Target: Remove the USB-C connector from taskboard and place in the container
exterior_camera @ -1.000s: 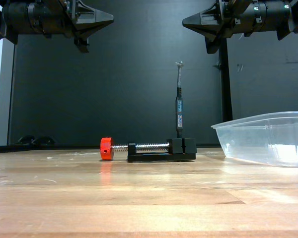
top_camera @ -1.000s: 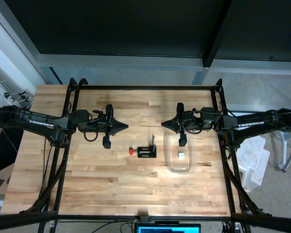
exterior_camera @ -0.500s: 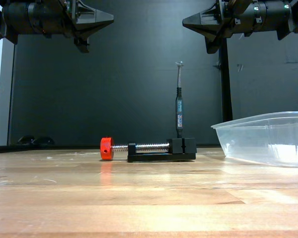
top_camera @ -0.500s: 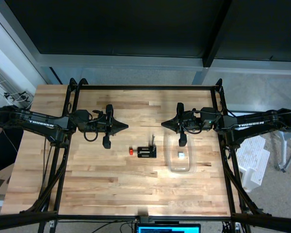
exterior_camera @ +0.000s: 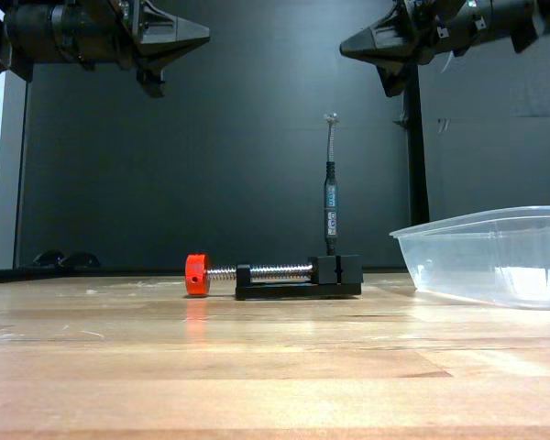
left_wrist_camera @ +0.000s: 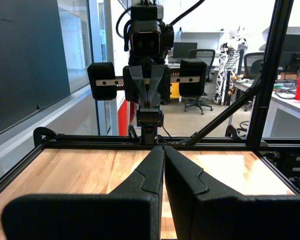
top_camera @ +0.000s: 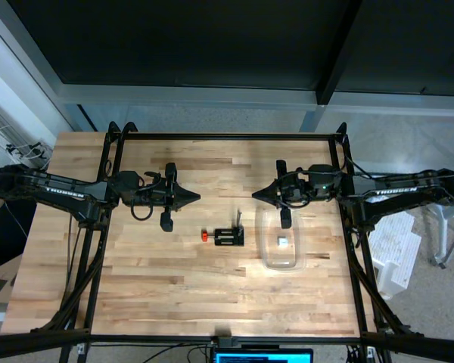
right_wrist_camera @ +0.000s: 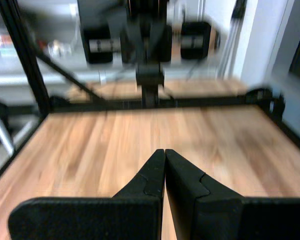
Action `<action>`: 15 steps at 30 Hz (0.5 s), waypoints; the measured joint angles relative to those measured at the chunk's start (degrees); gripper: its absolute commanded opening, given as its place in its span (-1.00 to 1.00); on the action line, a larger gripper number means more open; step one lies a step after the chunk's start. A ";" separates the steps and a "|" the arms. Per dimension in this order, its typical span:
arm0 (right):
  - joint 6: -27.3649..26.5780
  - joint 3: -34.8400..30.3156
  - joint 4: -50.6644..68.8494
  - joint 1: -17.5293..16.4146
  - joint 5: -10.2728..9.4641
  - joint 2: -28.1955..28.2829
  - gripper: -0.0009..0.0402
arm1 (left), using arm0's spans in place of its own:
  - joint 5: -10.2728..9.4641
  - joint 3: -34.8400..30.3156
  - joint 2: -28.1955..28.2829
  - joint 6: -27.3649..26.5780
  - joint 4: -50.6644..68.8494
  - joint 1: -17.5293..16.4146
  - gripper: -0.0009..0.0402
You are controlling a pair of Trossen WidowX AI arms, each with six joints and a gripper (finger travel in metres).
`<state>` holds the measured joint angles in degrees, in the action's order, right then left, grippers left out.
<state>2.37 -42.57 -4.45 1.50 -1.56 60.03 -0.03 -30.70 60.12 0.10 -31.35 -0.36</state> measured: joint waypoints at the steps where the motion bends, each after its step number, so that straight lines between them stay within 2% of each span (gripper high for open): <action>1: -0.11 -1.49 3.15 -0.11 -0.02 0.20 -0.96 | -0.02 0.02 -0.02 0.02 -0.02 0.00 -0.96; 7: -1.66 -8.76 19.87 -2.12 0.26 3.32 -0.96 | 0.00 0.00 -0.02 0.00 0.00 0.00 -0.96; 15: -2.73 -16.50 34.27 -4.70 0.72 10.62 -0.96 | -0.02 0.00 0.00 0.02 0.00 0.00 -0.96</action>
<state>-0.36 -59.07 29.82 -3.20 -0.84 70.65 -0.05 -30.70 60.12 0.12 -31.35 -0.36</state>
